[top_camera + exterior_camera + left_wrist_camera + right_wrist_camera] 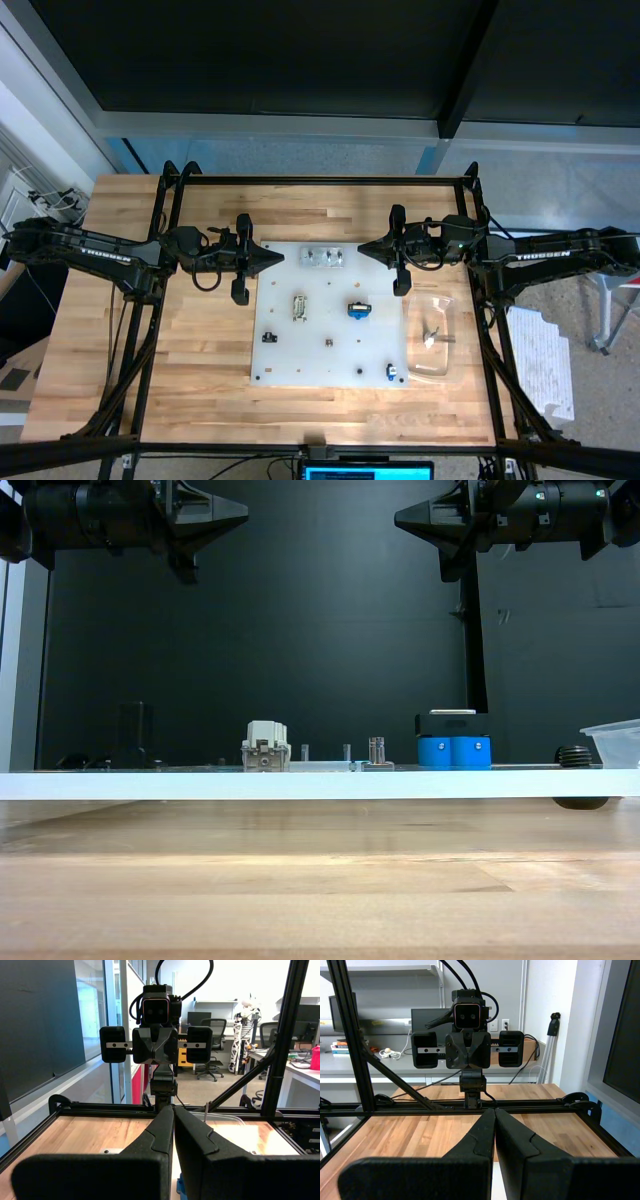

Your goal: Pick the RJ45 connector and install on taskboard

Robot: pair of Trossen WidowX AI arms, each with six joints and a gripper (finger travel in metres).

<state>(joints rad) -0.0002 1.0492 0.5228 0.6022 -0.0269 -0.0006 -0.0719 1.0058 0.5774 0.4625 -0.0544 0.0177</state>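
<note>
- Right gripper hovers above the taskboard's far edge, closed and empty; left gripper mirrors it.
- RJ45 connector lies in the clear tray: probably featherlight, slippery; pinch its body sides.

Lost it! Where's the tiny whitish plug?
High view: the plug lies in the clear plastic tray right of the white board; left pincer and right pincer hang above its far edge.

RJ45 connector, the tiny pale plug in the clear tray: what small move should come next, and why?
Probably swing the right gripper over the clear tray and open it. The RJ45 connector lies there, beside the taskboard. Both grippers hang shut and high over the board's far edge, and the left gripper is farther from the tray.
</note>
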